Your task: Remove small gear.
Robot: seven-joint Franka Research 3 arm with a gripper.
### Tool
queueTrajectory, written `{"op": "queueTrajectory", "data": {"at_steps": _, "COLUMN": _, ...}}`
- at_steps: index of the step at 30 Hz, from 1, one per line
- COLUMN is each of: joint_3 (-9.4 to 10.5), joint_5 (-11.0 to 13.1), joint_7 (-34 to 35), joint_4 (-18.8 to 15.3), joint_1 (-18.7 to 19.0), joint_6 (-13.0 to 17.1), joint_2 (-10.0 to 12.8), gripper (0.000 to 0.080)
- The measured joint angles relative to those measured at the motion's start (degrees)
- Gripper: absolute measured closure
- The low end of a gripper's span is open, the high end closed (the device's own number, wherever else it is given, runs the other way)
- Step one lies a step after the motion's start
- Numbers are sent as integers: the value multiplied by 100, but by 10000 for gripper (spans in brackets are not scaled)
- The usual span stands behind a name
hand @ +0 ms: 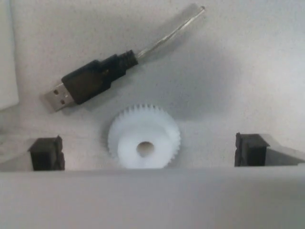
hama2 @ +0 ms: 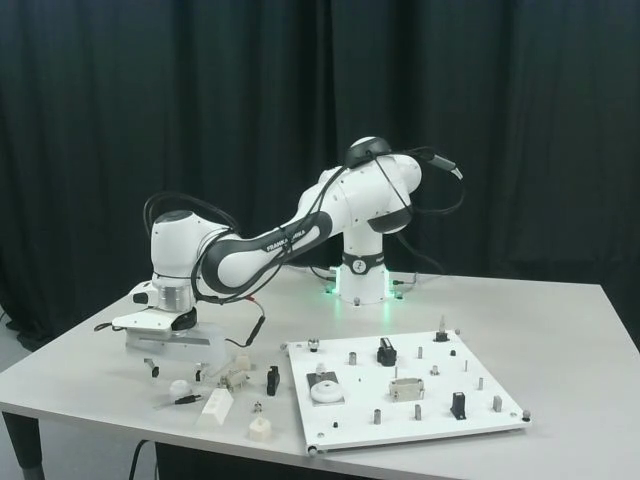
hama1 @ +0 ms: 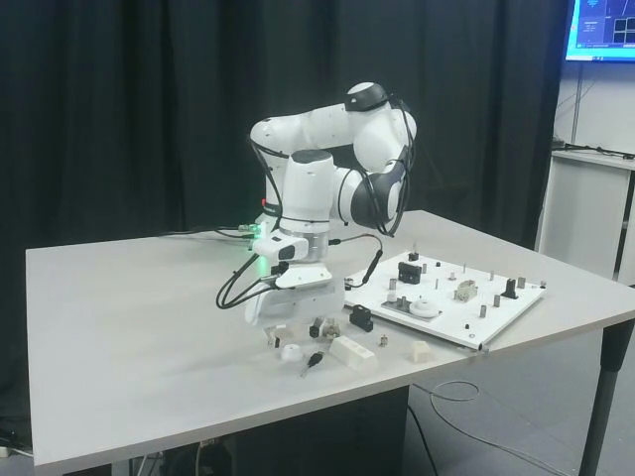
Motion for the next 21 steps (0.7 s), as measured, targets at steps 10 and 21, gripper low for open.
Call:
{"op": "queueTrajectory", "data": {"at_steps": 10, "joint_3": -32, "joint_5": -1, "joint_7": 50, "joint_4": 81, "joint_1": -4, "joint_6": -72, "joint_2": -6, "gripper": 3}}
{"op": "queueTrajectory", "data": {"at_steps": 21, "joint_3": -40, "joint_5": -16, "joint_7": 104, "joint_4": 136, "joint_1": -11, "joint_6": -92, "joint_2": -7, "gripper": 3}}
